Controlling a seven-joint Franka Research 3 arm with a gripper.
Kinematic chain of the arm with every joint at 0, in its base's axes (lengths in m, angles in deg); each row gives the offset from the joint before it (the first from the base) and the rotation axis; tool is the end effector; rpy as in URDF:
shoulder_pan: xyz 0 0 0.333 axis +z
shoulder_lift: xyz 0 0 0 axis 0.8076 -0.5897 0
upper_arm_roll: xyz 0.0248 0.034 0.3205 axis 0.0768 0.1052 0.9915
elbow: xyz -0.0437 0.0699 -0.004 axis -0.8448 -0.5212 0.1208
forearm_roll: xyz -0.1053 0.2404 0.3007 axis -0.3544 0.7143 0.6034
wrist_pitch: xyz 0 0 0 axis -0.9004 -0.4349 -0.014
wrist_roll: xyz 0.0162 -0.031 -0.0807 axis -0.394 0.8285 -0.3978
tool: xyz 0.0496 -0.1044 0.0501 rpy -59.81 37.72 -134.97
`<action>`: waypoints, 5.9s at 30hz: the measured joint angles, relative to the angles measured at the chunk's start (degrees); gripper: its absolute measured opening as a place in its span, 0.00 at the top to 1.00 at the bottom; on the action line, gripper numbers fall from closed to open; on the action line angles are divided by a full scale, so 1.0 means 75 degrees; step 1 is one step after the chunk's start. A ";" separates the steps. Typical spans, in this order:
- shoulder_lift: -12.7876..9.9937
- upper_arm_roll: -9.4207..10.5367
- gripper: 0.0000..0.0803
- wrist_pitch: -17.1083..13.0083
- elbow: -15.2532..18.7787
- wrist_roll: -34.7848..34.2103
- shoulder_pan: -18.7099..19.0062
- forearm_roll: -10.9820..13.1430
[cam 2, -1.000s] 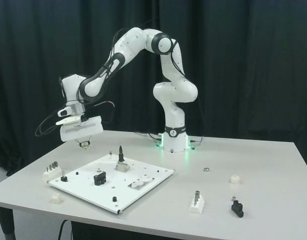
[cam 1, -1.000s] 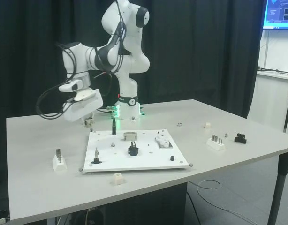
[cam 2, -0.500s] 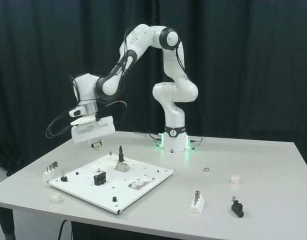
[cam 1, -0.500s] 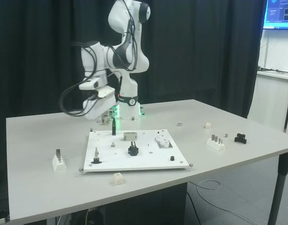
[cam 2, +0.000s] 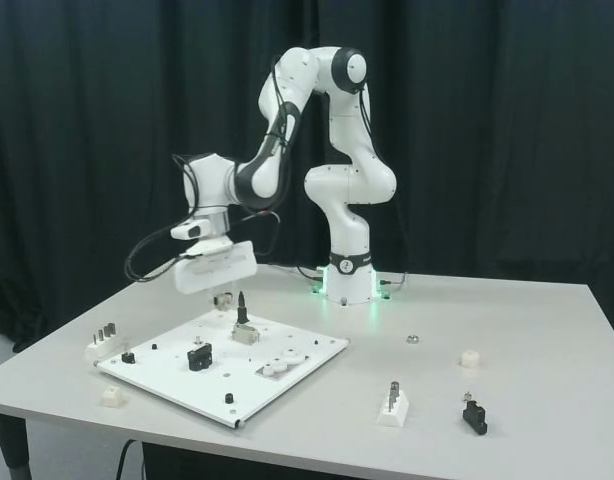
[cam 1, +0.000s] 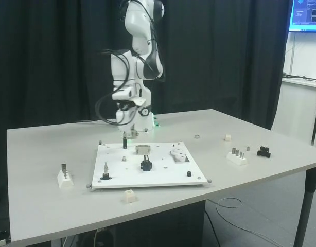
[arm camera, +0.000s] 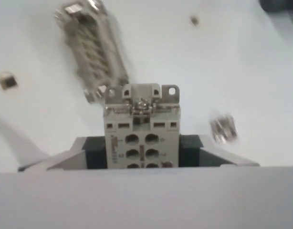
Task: Insert waterproof.
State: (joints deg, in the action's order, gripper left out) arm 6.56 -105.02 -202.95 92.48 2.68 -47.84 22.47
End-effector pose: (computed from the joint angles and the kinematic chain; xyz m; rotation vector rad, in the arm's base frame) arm 0.4073 -0.2437 0.2665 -3.0267 -0.2798 -0.1154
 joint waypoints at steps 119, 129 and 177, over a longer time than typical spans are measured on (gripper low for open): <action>-0.0488 0.0976 0.61 -0.0628 0.0418 -0.0470 0.0160 -0.1093; -0.0466 0.0937 0.61 -0.0593 0.0432 -0.0385 0.0158 -0.0880; -0.0423 0.0825 0.61 -0.0790 0.0527 0.0298 0.0140 -0.0279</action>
State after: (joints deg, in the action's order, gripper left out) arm 3.38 -98.83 -208.87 96.43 4.91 -46.79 20.38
